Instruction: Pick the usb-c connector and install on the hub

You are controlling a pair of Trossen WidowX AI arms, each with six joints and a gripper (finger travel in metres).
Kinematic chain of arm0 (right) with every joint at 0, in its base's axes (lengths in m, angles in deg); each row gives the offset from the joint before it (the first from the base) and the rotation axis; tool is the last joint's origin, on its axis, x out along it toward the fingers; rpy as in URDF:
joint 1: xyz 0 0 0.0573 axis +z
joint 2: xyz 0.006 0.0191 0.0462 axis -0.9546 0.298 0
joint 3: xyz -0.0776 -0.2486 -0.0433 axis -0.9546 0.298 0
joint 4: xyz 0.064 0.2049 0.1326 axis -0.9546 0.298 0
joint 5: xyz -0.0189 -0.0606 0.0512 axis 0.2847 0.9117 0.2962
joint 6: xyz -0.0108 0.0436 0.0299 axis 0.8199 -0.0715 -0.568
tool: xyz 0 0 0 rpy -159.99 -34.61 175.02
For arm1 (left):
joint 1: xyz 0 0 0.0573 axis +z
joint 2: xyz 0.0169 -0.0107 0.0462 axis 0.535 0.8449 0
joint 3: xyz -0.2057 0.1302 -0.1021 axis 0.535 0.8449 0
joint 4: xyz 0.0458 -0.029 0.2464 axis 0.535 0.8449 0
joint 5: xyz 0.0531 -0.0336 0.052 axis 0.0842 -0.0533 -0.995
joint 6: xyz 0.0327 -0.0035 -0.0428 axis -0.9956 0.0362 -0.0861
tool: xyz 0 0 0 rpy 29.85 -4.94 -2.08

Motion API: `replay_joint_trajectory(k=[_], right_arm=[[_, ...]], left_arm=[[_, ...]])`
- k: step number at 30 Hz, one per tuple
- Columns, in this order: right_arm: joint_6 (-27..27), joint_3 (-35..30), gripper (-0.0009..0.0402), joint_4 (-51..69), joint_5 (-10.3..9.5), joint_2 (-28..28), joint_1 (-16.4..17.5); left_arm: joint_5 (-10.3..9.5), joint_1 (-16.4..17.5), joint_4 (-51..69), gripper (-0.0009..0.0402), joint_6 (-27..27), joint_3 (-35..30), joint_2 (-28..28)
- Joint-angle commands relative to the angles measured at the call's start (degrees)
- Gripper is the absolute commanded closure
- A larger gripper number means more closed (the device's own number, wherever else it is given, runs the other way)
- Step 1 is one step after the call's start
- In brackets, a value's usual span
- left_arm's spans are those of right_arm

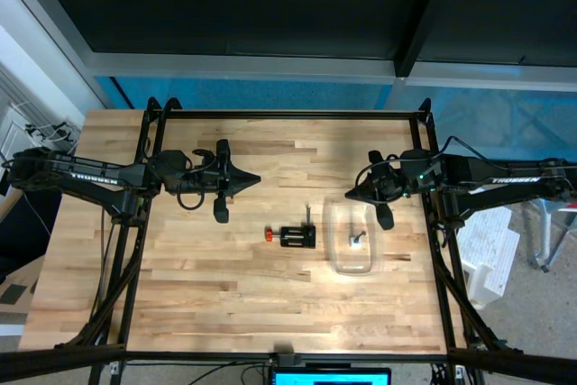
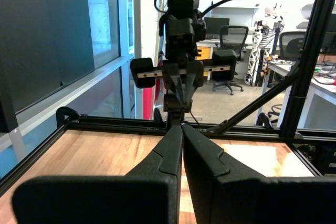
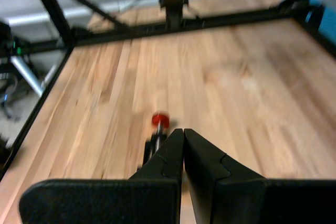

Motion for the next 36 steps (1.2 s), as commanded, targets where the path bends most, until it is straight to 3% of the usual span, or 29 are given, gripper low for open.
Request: replay_joint_trajectory(k=[1,10,23,27,36], right_arm=[[-1.01,-2.93,0.0393,6.67,0.00,1.51,1.25],[-1.31,-10.16,0.0393,24.65,0.00,7.34,4.70],[-5.70,-13.35,0.0393,34.51,0.72,11.39,11.23],[-8.02,-13.33,0.0392,37.99,3.37,11.39,12.46],[-9.90,-13.33,0.0323,42.73,4.07,13.68,13.38]], left_arm=[[0.00,0.00,0.00,0.0393,-0.02,0.00,0.02],[0.02,0.02,-0.02,0.0393,-0.02,0.00,0.02],[0.02,0.02,0.00,0.0393,-0.02,0.00,0.02],[0.02,0.02,-0.02,0.0393,-0.02,0.00,0.02],[0.02,0.02,0.00,0.0393,-0.02,0.00,0.02]])
